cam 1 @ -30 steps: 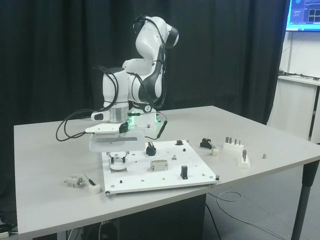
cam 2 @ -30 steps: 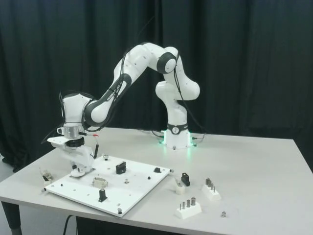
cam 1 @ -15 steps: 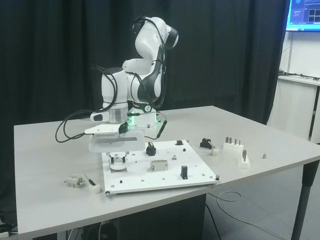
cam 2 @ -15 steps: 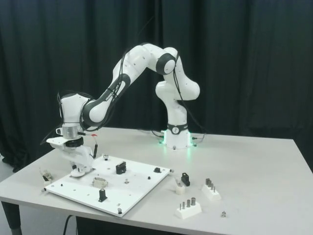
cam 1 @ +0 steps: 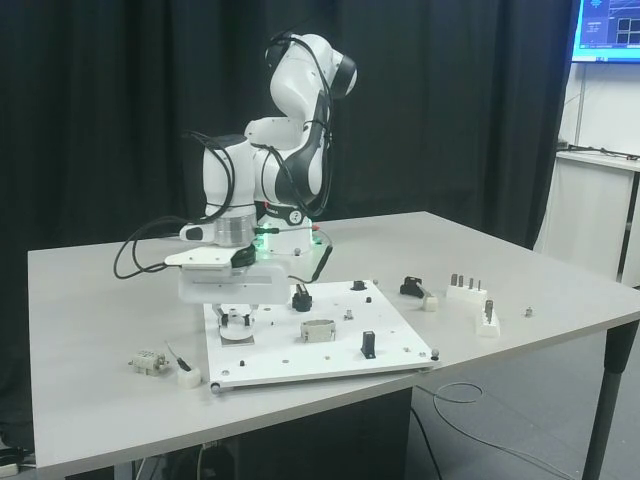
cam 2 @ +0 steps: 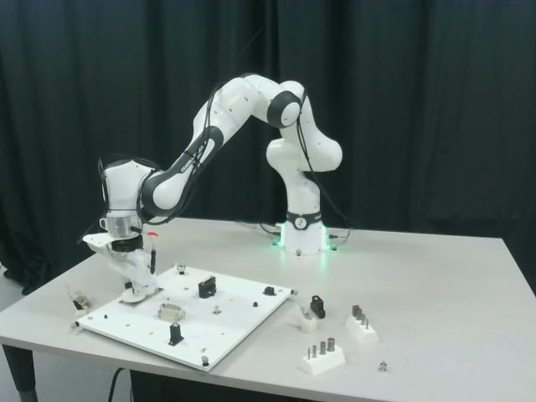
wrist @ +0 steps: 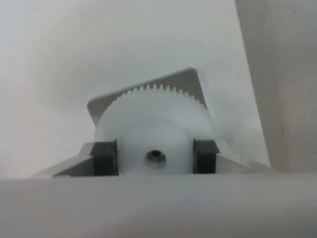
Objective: Insert large gear.
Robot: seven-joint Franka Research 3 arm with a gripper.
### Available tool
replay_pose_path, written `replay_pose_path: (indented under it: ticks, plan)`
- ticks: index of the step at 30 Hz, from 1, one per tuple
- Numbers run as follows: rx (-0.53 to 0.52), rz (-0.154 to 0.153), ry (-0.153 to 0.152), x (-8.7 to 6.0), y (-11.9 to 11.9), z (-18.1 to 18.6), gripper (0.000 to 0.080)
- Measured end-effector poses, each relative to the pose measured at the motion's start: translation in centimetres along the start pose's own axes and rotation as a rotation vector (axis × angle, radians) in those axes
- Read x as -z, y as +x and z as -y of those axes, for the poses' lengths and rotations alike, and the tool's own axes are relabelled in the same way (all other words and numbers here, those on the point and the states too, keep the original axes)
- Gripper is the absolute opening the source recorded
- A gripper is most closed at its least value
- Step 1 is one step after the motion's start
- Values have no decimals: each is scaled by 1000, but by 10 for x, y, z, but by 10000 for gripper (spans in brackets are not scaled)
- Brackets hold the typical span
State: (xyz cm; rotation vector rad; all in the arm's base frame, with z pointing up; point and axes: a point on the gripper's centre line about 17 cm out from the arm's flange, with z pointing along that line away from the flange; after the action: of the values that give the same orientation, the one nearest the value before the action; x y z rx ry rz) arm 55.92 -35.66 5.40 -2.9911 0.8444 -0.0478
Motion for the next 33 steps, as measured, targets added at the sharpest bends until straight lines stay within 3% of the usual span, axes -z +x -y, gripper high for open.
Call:
replay_pose_path:
  ticks: [9,17,24,33]
  plan:
    - [-6,1,-14,0,0,-1,326]
    - [158,4,-44,0,0,-1,326]
    - [260,9,-56,0,0,-1,326]
    - [481,17,-61,0,0,-2,326]
